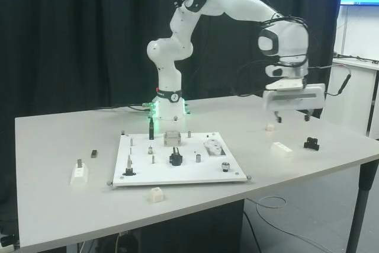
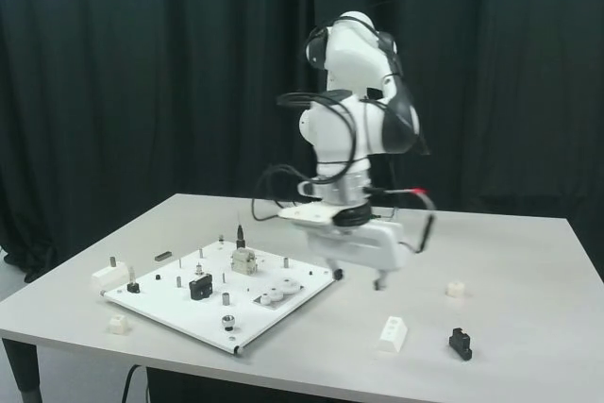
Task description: Pick D-SUB.
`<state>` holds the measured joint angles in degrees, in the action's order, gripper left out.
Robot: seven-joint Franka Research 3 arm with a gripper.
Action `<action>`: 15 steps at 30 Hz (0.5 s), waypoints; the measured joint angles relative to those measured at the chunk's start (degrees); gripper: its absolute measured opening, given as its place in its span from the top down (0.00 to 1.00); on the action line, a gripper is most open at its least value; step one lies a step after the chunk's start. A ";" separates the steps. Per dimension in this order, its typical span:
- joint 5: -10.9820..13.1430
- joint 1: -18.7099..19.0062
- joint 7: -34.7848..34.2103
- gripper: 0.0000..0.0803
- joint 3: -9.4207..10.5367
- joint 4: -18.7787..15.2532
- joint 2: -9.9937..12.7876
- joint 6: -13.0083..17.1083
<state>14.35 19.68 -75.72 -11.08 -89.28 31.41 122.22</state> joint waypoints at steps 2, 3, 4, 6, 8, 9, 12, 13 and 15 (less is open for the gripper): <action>-0.05 1.15 2.59 0.00 0.31 0.16 0.21 0.22; -0.09 1.71 4.07 0.00 0.37 0.25 0.33 0.32; -0.11 2.37 5.99 0.00 0.40 0.37 0.50 0.44; -0.13 3.57 9.86 0.00 0.39 0.68 0.90 0.67; -0.20 4.76 13.60 0.00 0.38 1.01 1.40 1.04; -0.27 5.25 15.20 0.00 0.38 1.13 1.63 1.22; -0.72 6.74 20.59 0.00 0.38 1.46 2.39 1.96; -0.87 7.22 22.42 0.00 0.37 1.52 2.64 2.24; -1.10 8.16 25.99 0.00 0.38 1.60 3.11 2.68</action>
